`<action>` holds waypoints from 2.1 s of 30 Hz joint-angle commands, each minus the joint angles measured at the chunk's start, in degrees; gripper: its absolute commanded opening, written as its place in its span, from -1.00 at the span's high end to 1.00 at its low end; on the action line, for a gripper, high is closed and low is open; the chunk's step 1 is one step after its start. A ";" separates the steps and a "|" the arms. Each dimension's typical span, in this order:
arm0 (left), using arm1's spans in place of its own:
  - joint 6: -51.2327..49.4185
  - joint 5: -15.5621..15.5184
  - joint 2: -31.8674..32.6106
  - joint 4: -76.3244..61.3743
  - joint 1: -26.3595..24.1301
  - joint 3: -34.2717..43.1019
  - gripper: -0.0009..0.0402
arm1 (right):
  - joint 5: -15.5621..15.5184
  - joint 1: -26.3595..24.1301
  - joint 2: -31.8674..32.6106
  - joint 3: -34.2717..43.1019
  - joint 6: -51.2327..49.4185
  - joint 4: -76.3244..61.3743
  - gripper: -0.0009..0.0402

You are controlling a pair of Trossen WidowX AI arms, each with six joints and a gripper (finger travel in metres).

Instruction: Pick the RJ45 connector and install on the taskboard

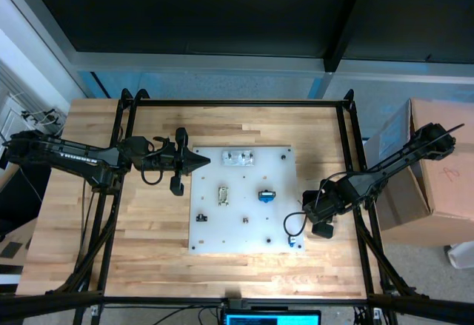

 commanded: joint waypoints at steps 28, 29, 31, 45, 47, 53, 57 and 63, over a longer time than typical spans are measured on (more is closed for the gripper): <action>-3.98 2.45 14.43 5.84 -0.02 8.57 0.87 | 10.47 -3.74 -3.87 18.49 -12.11 0.26 0.96; -4.22 2.49 16.20 5.84 -0.02 9.86 0.84 | 12.04 -4.17 -3.87 19.54 -12.92 0.24 0.96; -5.44 2.45 19.65 5.84 -0.02 12.72 0.75 | 14.75 -5.14 -3.87 21.31 -14.78 0.33 0.96; -17.55 1.05 35.67 5.84 -0.02 29.53 0.12 | 19.37 -14.93 -3.10 24.92 -18.93 3.43 0.96; -17.59 1.07 37.81 5.73 -0.02 31.71 0.06 | 19.32 -15.93 -2.69 25.18 -19.63 4.50 0.96; -17.97 0.83 41.33 5.68 0.00 35.93 -0.03 | 19.56 -16.63 0.26 27.19 -20.68 5.14 0.96; -18.18 0.83 41.59 5.64 0.04 36.24 -0.01 | 20.83 -16.61 0.92 28.63 -21.00 5.18 0.96; -18.12 0.83 41.59 5.33 0.04 36.24 0.12 | 20.81 -16.61 0.79 29.27 -20.85 5.14 0.96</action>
